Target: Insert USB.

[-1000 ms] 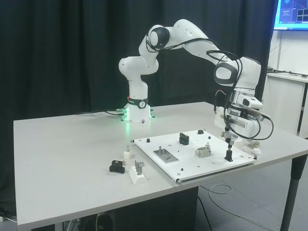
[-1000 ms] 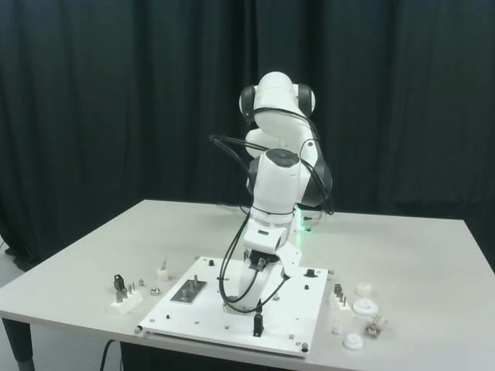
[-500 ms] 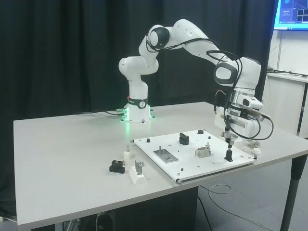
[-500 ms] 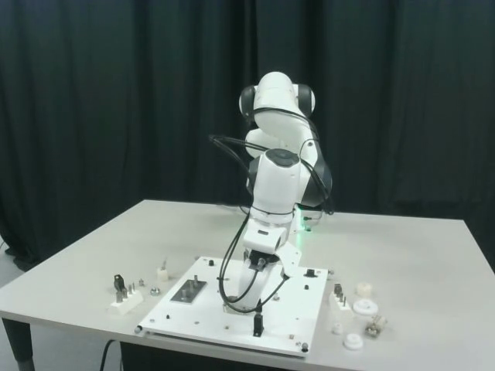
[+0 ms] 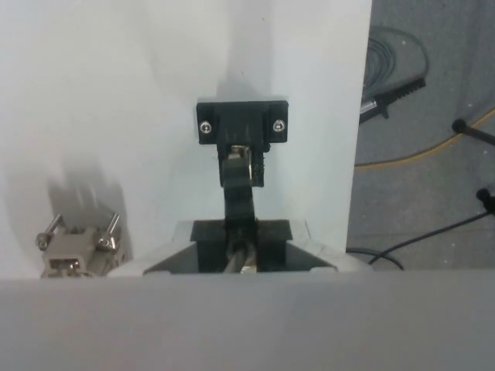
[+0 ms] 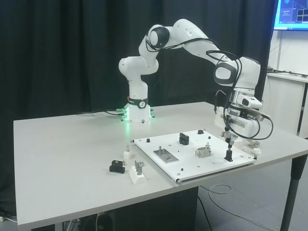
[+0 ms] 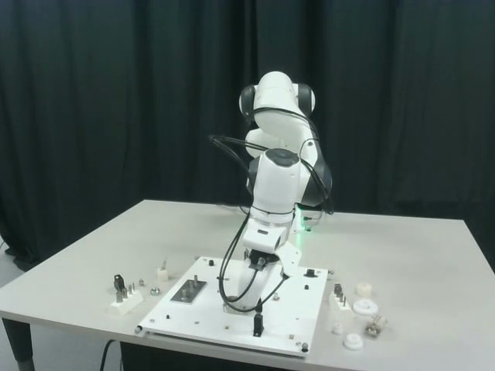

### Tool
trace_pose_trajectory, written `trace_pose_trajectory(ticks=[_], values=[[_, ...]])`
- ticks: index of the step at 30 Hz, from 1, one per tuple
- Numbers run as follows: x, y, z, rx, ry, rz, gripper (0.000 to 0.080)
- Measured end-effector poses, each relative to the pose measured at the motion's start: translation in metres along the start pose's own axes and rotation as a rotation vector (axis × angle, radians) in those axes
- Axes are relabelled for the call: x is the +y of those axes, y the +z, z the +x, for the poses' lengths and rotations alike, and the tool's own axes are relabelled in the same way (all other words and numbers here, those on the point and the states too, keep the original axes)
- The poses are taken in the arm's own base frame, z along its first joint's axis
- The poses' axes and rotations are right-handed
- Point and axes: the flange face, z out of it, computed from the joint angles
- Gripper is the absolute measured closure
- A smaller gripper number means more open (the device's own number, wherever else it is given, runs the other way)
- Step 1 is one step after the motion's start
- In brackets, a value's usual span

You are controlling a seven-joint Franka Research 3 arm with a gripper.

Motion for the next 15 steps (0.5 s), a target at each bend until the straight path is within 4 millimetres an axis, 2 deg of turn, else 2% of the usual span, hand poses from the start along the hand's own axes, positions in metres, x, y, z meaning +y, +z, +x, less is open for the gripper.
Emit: trace_pose_trajectory(ticks=[15], values=[[-0.0011,-0.0002,-0.0009,0.006,0.005,-0.003,0.0732]])
